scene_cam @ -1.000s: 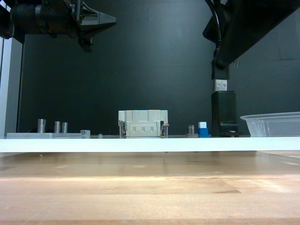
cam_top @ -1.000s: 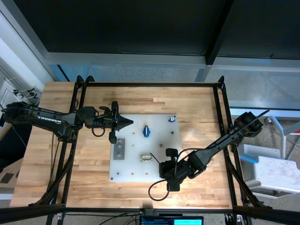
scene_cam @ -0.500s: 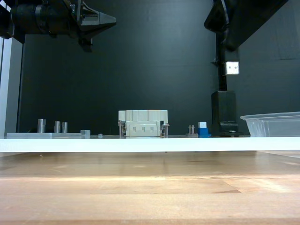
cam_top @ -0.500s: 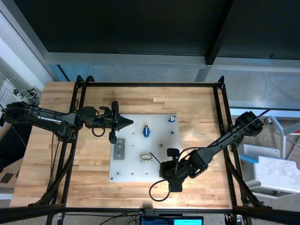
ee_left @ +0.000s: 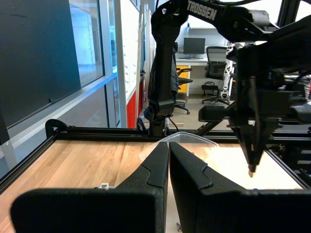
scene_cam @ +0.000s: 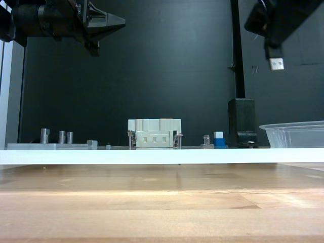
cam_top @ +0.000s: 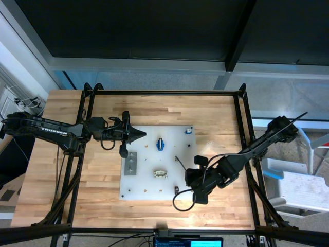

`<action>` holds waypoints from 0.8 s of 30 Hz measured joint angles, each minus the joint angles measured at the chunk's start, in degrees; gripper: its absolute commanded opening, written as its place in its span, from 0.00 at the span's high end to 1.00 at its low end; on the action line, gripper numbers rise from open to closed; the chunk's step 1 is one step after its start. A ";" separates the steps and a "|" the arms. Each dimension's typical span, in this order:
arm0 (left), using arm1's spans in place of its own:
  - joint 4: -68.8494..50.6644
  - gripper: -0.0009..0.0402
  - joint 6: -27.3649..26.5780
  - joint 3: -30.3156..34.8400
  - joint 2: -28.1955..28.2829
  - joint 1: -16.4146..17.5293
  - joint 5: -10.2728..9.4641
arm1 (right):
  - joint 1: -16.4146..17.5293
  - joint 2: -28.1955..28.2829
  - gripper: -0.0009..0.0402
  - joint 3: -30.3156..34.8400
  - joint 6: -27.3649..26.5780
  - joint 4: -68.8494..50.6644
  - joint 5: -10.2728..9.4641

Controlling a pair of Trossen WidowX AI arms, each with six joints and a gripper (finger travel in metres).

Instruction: Remove the USB connector from the USB hub and place in the container

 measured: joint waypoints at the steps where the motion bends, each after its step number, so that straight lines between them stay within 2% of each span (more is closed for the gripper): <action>1: 0.00 0.98 0.00 -0.02 0.00 0.00 0.00 | 0.02 -0.83 0.98 -0.85 0.46 -0.04 -0.04; 11: 0.00 0.98 -0.02 -0.02 0.00 0.00 0.00 | 0.04 -8.07 0.98 -8.17 3.65 -2.51 -0.07; 19: 0.00 0.98 -0.02 0.00 0.00 0.00 0.00 | 0.04 -13.77 0.98 -14.32 7.19 -2.84 -2.38; 24: 0.00 0.98 -0.02 0.00 0.00 0.00 0.00 | 0.09 -16.94 0.98 -17.70 9.35 -3.50 -2.89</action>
